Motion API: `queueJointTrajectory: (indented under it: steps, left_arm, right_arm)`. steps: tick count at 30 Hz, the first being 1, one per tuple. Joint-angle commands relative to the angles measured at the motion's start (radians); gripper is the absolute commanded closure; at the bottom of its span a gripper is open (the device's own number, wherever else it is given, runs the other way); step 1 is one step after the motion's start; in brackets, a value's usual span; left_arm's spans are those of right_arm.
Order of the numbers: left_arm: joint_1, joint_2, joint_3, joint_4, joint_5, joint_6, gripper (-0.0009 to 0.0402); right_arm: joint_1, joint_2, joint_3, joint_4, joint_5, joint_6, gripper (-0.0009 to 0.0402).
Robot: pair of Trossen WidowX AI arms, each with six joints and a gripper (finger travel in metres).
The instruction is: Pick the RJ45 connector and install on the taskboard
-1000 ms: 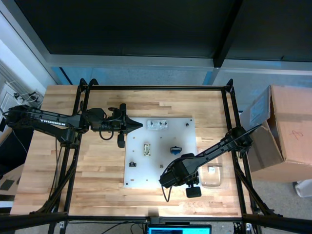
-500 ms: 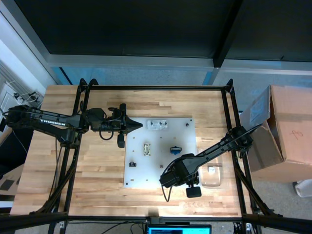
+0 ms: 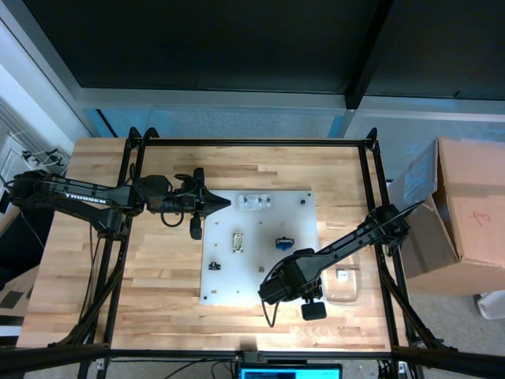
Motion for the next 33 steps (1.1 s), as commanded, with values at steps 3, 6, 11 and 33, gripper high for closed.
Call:
queueJointTrajectory:
  steps: [3, 6, 11, 33]
  left_arm:
    - [0.000, 0.000, 0.000, 0.000, 0.000, 0.000, 0.0393]
    - [0.000, 0.000, 0.000, 0.000, 0.000, 0.000, 0.0393]
    - [0.000, 0.000, 0.000, 0.000, 0.000, 0.000, 0.0393]
    - [0.000, 0.000, 0.000, 0.000, 0.000, 0.000, 0.0393]
  right_arm:
    - [0.000, 0.002, -0.001, 0.006, 0.006, 0.003, 0.0393]
    - [0.000, 0.009, -0.001, 0.014, 0.006, 0.003, 0.0393]
    - [0.000, 0.028, -0.003, 0.027, 0.005, 0.002, 0.0393]
    - [0.005, 0.009, -0.002, 0.032, 0.055, 0.069, 0.0393]
